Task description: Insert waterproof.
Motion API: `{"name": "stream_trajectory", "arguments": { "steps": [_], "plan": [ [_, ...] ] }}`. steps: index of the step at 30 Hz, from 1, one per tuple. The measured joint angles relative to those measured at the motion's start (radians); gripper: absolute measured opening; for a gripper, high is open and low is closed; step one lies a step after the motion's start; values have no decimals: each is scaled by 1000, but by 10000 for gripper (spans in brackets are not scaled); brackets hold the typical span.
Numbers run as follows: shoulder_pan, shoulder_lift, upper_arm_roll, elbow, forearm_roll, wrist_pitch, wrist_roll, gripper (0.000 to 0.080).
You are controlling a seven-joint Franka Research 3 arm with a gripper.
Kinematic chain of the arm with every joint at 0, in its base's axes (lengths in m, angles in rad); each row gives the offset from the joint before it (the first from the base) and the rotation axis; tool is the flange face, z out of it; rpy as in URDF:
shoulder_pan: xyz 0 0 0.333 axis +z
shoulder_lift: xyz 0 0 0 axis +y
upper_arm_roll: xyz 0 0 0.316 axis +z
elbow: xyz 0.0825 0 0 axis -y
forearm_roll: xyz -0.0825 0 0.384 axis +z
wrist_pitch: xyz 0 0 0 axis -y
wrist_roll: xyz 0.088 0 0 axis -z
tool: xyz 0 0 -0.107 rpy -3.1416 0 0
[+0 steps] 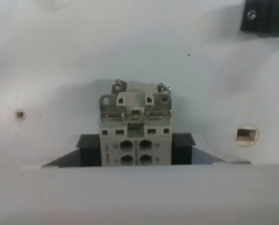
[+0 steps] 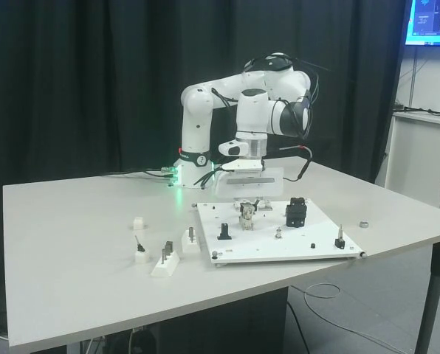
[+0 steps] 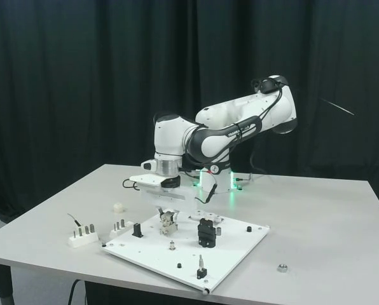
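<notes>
The waterproof connector [image 1: 135,133] sits between the fingers of the pincer [image 1: 135,152], a grey block with four round sockets on its face and a metal latch with two screws on its far end; the black fingers [image 1: 89,150] press against both its sides, so the pincer is closed on it. In the room views the connector [image 2: 246,214] hangs just over the white board [image 2: 279,247], near the board's back edge (whether it touches the board cannot be told).

Going left to right in the first room view: on the bare grey counter [image 2: 65,236] lie a small white block [image 2: 139,221], then two white holders with upright pins [image 2: 144,251] and [image 2: 166,262], all well apart from the pincer. Next comes the board, carrying a small black bracket [image 2: 224,231] near its left edge, the held connector under the white arm [image 2: 257,103], a black block [image 2: 296,212] just to the right of it, and a thin upright pin [image 2: 339,240] near the right corner. Beyond the board a small ring [image 2: 365,222] lies alone on the counter.

The arm's base [image 2: 194,158] stands behind the board, with a green light glowing at its foot.
</notes>
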Motion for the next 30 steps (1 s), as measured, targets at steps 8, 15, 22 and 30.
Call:
{"name": "stream_trajectory", "arguments": {
  "steps": [8,15,22,30],
  "plan": [
    [0,0,0,0,0,0,3,310],
    [0,0,0,0,0,0,26,310],
    [0,-1,0,0,0,-1,45,310],
    [0,-1,0,0,0,0,82,310]
  ]
}}
